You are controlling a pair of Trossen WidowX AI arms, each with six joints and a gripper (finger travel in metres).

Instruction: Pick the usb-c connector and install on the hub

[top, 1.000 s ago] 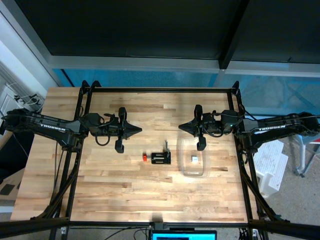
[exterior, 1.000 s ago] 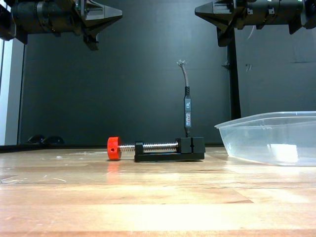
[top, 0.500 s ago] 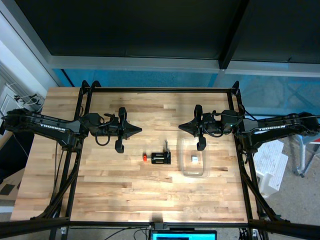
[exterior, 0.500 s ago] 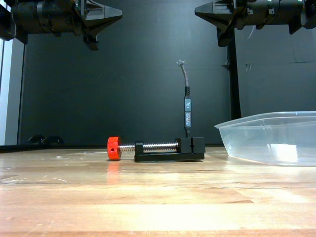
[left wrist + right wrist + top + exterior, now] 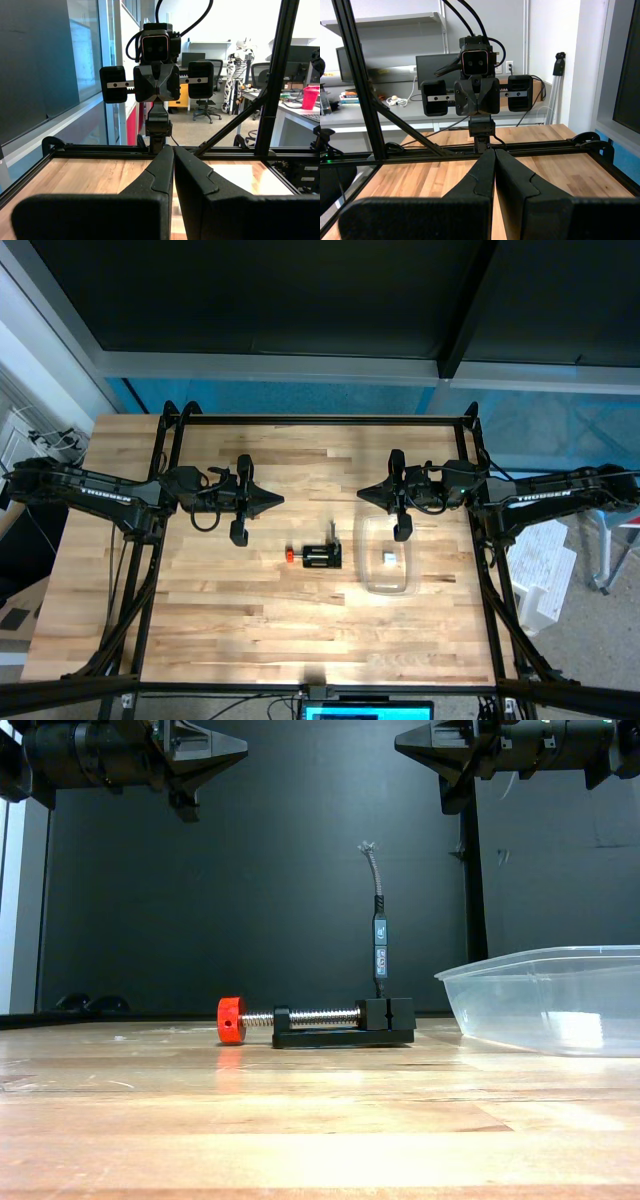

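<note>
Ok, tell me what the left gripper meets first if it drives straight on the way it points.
Probably the black right gripper, facing it tip to tip; the left gripper has open air until then.

Robotics lab, office chair, desk monitor, wall shelf, black-framed wooden table.

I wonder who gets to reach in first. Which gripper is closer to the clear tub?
Right. The right gripper hangs high by the clear tub's far corner; the left gripper hangs high beyond the clamp, farther away.
</note>
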